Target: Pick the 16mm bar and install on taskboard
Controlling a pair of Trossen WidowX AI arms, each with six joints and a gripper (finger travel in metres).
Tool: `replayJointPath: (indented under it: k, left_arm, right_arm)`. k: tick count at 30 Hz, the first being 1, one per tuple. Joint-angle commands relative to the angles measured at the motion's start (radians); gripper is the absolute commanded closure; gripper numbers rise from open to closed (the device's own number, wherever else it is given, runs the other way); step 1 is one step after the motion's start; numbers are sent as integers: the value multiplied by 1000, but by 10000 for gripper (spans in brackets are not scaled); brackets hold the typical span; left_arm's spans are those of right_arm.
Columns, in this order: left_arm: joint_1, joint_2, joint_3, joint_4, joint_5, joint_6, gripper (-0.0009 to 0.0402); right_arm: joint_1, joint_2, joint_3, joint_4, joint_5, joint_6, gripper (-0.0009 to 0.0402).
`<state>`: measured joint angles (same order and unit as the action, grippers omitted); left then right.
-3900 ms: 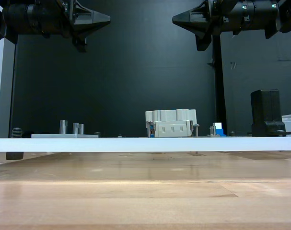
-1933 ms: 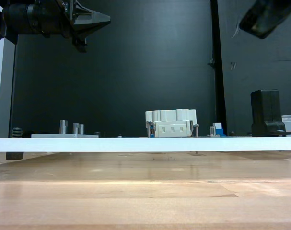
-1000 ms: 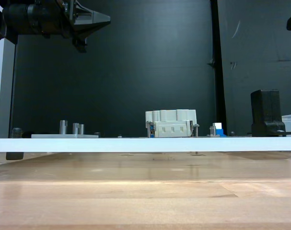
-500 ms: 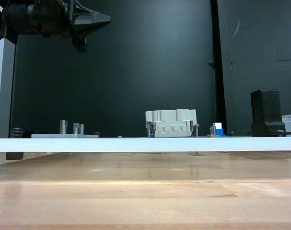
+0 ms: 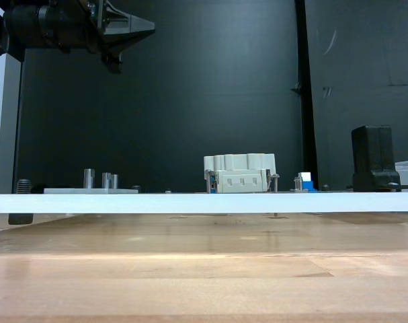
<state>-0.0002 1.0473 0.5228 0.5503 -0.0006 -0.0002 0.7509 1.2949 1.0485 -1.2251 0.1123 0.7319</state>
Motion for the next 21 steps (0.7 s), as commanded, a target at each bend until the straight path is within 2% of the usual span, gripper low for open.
replayJointPath:
  k: [1,4,7,21]
  left_arm:
    - [0,0,0,0,0,0,393]
    - [0,0,0,0,0,0,393]
    - [0,0,0,0,0,0,393]
    - [0,0,0,0,0,0,393]
  right_arm:
    - [2,20,0,2,1,0,179]
    - [3,36,-5,6,6,0,172]
    - [4,51,-17,27,26,0,168]
    - [10,111,-100,158,24,-5,164]
